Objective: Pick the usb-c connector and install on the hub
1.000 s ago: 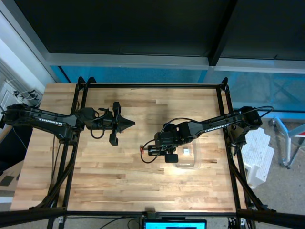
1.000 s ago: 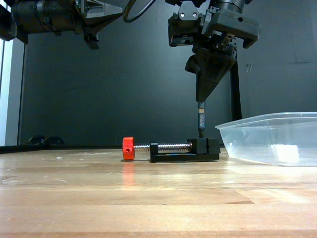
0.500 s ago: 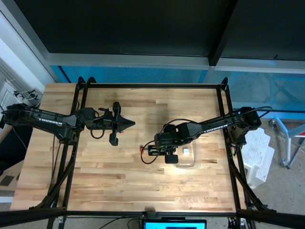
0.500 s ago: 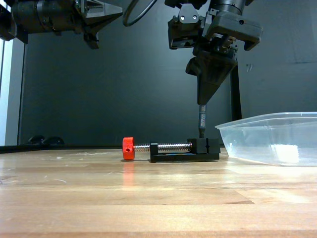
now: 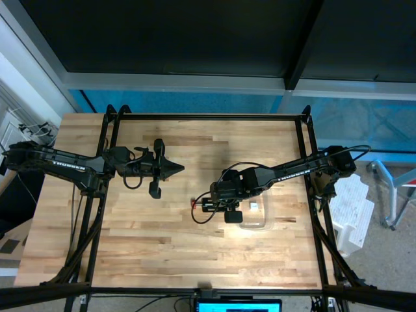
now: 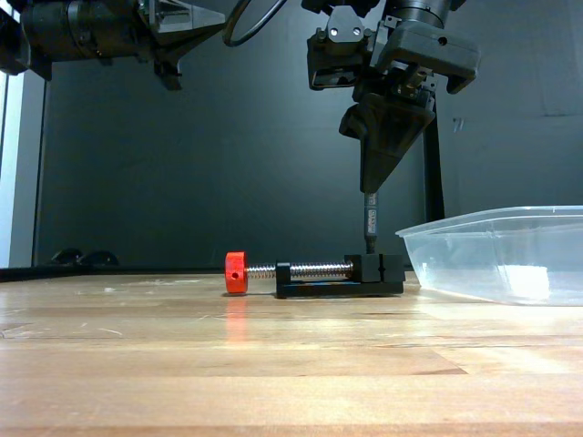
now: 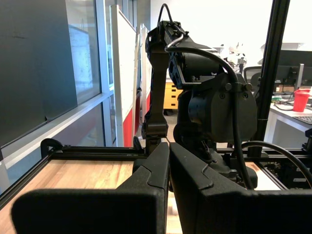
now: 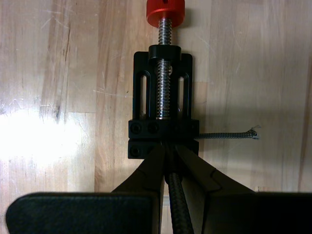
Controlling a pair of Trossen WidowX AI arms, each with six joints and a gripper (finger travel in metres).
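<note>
Tabletop [image 6: 273, 364] unchanged: right pincer [image 6: 369, 188] still clamps the usb-c connector [image 6: 370, 223] upright on the hub [image 6: 337, 273]; left pincer [image 5: 181, 169], closed, hovers far left.

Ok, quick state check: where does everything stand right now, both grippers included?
hub: lying flat on the table.
usb-c connector: upright, lower tip at the hub's end block; seating unclear.
right gripper: shut on the usb-c connector, above the hub.
left gripper: shut, empty, parked over the table's left.
tray: upright, small white piece inside.
</note>
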